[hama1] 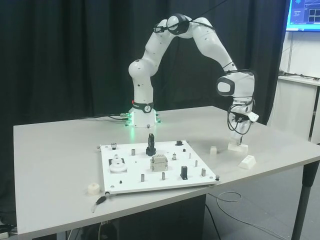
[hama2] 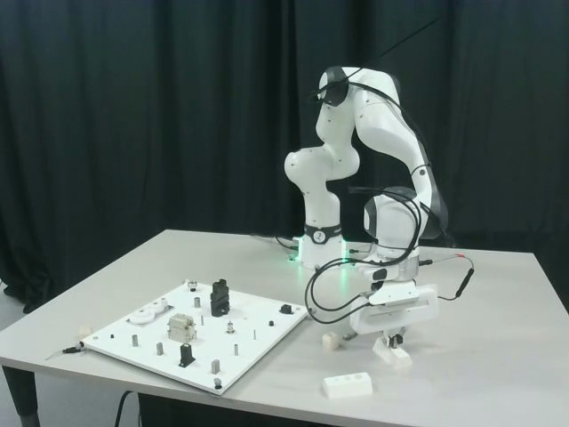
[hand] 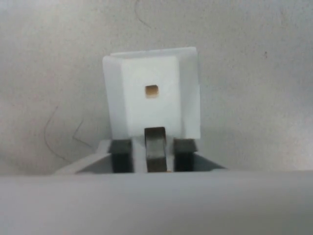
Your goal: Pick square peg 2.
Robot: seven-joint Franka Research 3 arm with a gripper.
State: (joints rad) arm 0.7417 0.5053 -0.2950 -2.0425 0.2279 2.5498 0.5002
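Grasping the square peg [hand: 156,149] in my end effector [hand: 152,148], I hold it above the white block [hand: 152,93] on the desk [hama1: 60,150].

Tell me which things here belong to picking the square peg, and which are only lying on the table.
Part of the job:
- gripper
- square peg, between the fingers
- white block with a square hole, under the gripper

Just lying about:
- white board carrying small parts
- long white block with holes
- small white cube
- small white ring
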